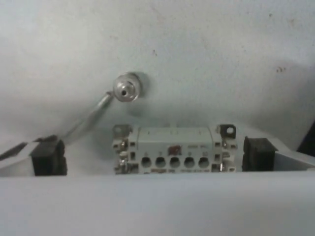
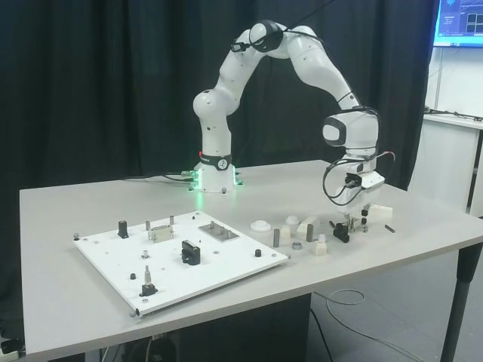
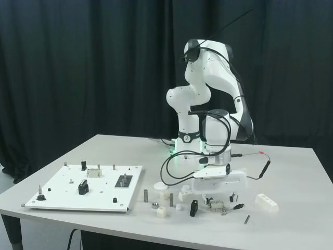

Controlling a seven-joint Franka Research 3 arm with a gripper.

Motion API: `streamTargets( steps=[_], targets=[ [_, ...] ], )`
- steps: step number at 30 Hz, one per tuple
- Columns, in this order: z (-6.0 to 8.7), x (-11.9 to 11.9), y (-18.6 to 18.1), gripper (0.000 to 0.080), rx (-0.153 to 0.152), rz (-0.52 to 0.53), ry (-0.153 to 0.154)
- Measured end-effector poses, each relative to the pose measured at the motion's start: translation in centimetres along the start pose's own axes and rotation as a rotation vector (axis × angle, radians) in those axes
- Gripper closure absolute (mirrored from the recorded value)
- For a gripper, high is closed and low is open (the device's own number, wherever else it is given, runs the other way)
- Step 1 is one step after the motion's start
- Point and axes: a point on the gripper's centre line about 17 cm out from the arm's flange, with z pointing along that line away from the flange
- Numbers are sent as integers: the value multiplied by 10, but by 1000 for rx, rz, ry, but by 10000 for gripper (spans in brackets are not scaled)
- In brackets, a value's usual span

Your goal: Remove square peg 3.

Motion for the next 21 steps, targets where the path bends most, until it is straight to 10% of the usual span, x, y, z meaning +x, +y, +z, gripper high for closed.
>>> streamTargets(
  steps=[21],
  targets=[
    [-17,5,-3,3,-11,-48,-39]
  ],
)
